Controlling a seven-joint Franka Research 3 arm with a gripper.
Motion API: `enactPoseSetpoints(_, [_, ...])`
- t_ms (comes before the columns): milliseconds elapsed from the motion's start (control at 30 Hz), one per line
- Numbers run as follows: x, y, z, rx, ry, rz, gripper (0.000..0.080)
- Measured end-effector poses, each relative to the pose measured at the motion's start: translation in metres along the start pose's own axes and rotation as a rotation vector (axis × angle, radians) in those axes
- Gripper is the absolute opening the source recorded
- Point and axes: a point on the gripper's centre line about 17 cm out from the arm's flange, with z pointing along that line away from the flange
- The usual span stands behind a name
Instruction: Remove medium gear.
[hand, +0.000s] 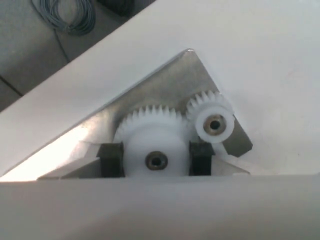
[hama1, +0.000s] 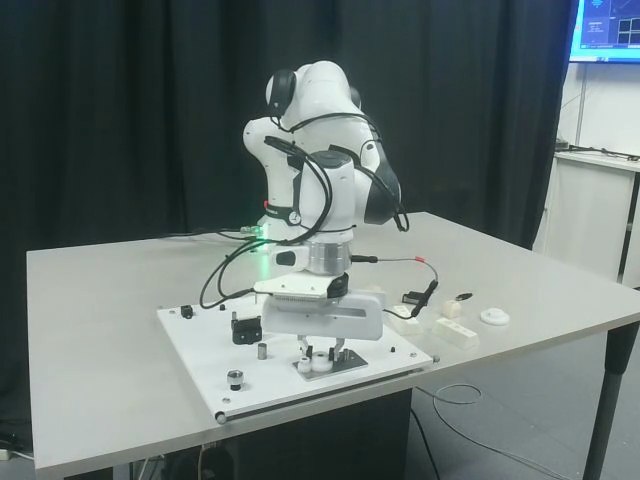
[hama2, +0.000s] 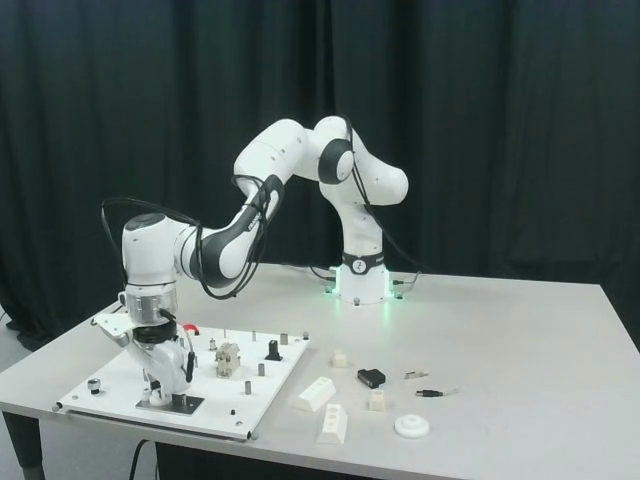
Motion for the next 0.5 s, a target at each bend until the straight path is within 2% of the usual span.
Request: enactPoseSetpoints(500, [0.0005, -0.0003, -0.0001, -0.001, 0.025, 0.196, 0.0277])
